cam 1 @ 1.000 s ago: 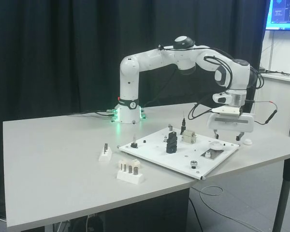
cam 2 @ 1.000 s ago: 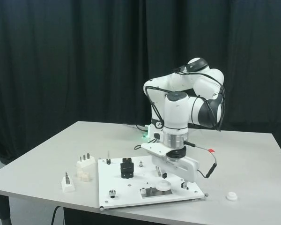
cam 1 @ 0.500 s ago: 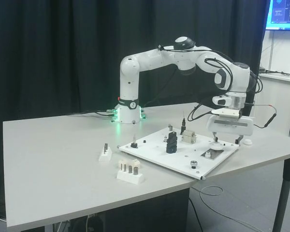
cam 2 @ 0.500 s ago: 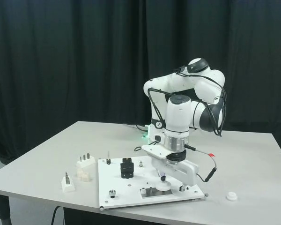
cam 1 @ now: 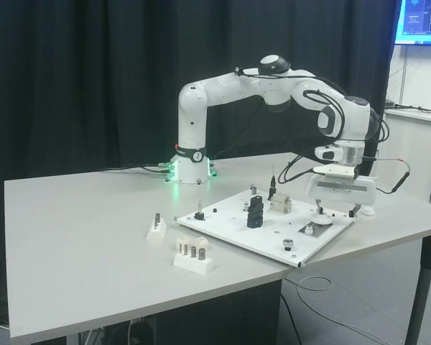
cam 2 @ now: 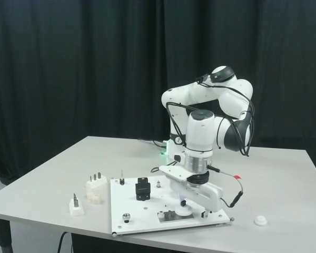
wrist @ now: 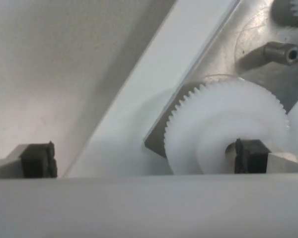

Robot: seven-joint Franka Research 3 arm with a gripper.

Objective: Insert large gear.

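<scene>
Large gear: white, lying flat on the grey metal plate at the outer corner of the white board, close to the table edge. Seems to sit over its own shaft, though not possible to confirm from the wrist view, since a black finger pad covers the hub. Just beside it, a bare steel peg, and beyond that a small gear at the plate's far end.

Gripper low over the plate, spread wide, nothing held. Only one pad over the gear; the other well off to the side, above the board's rim.

Risks from here:
- Closing now would not clamp the gear. Would instead sweep the near pad across the hub and drag or tip the gear off its seat, because the gear lies under one finger rather than between the two.
- Lifting away at an angle could catch the pad on the raised hub and pull the gear up.
- If not pressed fully down, likely to stay cocked on the shaft, teeth riding high and failing to mesh with a neighbour.
- Pushing down off-centre could jam it tilted.

Safest judged move: straight up, no sideways motion.
</scene>
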